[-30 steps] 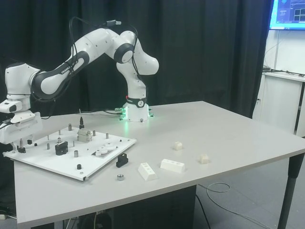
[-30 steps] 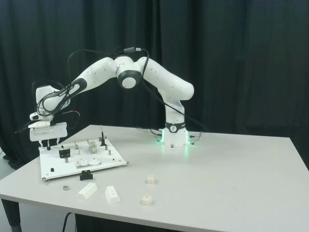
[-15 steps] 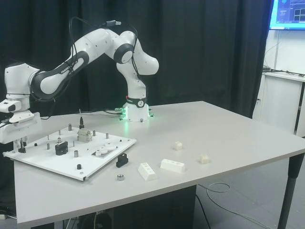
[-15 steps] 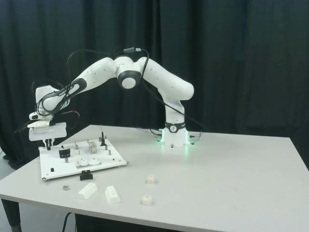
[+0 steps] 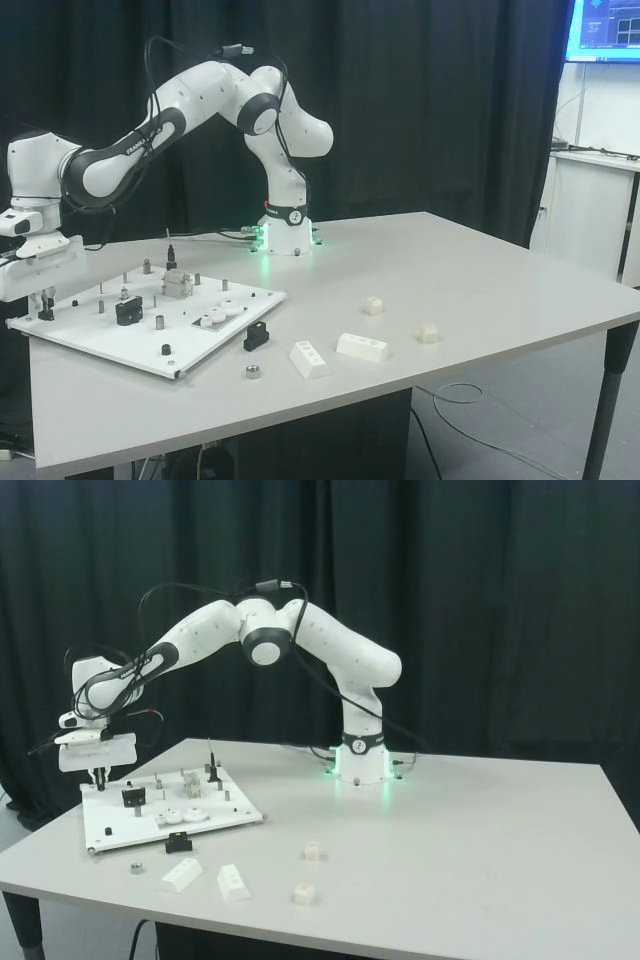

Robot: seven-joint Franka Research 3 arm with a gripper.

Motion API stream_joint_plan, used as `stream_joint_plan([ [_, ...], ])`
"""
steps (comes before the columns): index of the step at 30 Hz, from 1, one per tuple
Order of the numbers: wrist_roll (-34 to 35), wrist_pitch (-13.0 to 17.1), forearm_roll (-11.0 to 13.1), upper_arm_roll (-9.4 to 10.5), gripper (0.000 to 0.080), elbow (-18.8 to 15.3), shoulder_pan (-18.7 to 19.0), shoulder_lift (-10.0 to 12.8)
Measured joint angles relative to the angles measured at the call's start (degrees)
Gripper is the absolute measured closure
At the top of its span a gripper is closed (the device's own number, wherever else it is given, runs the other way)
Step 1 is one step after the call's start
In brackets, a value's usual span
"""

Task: Remove Ethernet.

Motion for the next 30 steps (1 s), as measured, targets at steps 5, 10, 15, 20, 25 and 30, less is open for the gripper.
stream_joint_plan([
  [5,0.16,-0.02,0.00,0.00,0.0723,0.02,0.00,0.00],
  [10,0.55,-0.07,0.00,0.00,0.0723,0.06,-0.01,0.01],
  [15,0.74,-0.14,0.00,0.00,0.0725,0.12,-0.04,0.02],
  [20,1.20,-0.46,0.00,-0.08,0.0725,0.35,-0.08,0.02],
  [25,1.49,-1.85,0.00,-0.52,0.0725,1.16,-0.13,-0.05],
  [30,1.80,-3.89,-0.05,-1.23,0.0725,2.44,-0.13,-0.33],
])
